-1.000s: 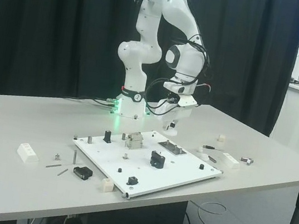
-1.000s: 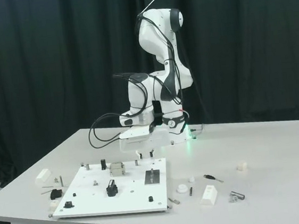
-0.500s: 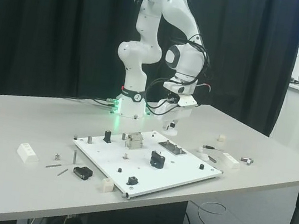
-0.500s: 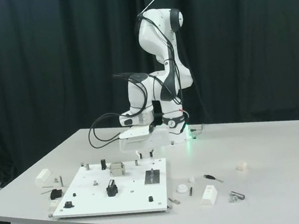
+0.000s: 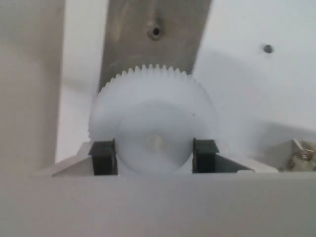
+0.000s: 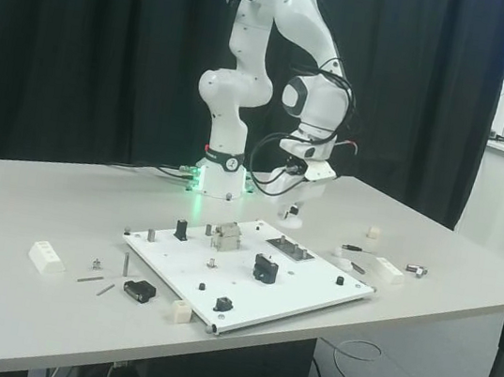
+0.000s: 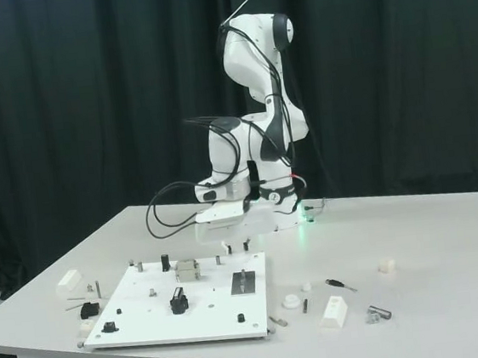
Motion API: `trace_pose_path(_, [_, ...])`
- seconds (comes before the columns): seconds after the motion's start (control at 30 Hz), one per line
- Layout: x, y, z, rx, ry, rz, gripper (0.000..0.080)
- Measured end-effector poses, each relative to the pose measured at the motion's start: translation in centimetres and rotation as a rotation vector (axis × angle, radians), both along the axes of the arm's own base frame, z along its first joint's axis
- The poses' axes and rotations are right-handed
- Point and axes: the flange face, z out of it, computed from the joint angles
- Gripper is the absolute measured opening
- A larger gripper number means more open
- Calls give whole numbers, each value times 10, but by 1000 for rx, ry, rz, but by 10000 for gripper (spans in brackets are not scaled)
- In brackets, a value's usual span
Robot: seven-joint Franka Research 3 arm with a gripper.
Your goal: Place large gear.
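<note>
Now | large gear (image 5: 153, 128) | clamped between jaws, above white board (image 5: 247, 89)

White arm (image 6: 279, 69) bent above white board (image 6: 248, 278) on grey table (image 6: 31, 203).

A white robot arm (image 6: 250, 74) with black cables stands on a grey table (image 6: 30, 212) against a black curtain (image 7: 85, 93). A green light (image 6: 195, 178) glows at the arm's base. A white toothed gear (image 5: 153, 128) sits between two black fingertips (image 5: 103, 157). The board (image 6: 293, 294) is white, carrying a grey metal strip (image 5: 153, 44), small black parts (image 6: 265, 268) and grey pins (image 6: 149, 233). White blocks (image 6: 46, 256) lie on the table.
</note>
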Motion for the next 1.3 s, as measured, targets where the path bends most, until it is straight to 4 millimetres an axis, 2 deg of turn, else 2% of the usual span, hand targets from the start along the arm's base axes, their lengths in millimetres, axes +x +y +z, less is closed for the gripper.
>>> trace_pose_path(0.8, [-29,93,-28,25,45,25,330])
trace_pose_path(1.3, [-42,127,-58,13,40,27,330])
